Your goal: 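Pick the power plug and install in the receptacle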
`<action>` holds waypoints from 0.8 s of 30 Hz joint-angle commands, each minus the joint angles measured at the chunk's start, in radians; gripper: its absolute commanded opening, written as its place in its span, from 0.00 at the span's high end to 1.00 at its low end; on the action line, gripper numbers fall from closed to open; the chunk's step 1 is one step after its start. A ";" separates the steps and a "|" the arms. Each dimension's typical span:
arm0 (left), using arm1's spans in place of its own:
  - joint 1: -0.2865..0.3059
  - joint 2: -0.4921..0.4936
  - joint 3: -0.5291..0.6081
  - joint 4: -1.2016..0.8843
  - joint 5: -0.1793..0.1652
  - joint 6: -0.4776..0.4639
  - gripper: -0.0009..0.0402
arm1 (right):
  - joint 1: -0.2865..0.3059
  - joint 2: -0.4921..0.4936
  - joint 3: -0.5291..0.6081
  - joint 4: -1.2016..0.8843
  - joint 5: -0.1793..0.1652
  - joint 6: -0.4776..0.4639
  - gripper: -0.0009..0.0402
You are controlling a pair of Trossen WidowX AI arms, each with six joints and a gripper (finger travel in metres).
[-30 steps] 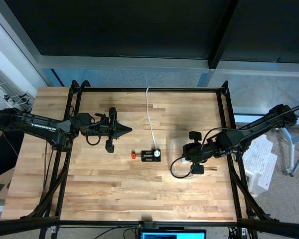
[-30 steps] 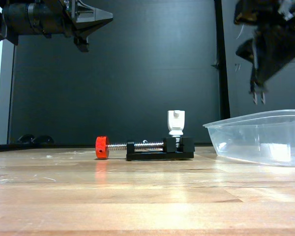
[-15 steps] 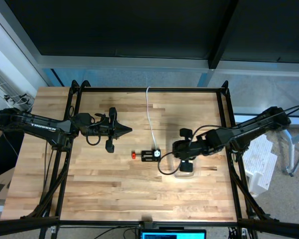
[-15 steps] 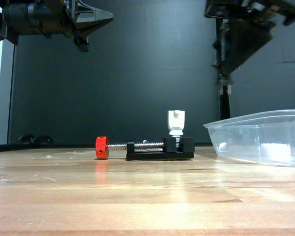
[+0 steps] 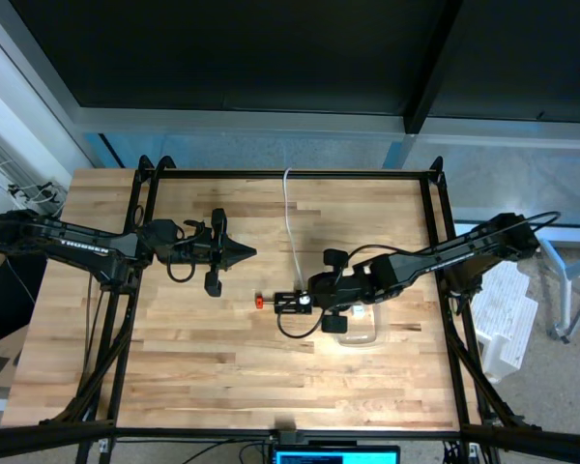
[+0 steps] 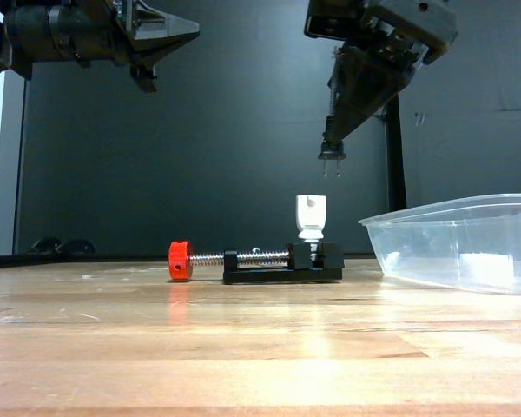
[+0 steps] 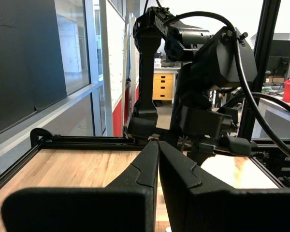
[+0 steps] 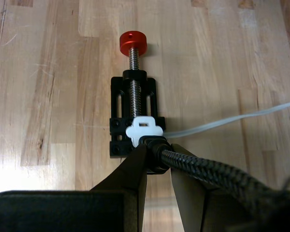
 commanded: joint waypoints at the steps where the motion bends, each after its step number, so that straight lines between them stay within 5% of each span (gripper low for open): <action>1: 0.000 0.000 0.000 0.000 0.000 0.000 0.98 | -0.004 0.018 0.011 0.012 0.000 -0.010 0.98; 24: 0.000 0.000 0.000 0.000 0.000 0.000 0.98 | -0.015 0.061 0.008 0.083 -0.001 -0.049 0.98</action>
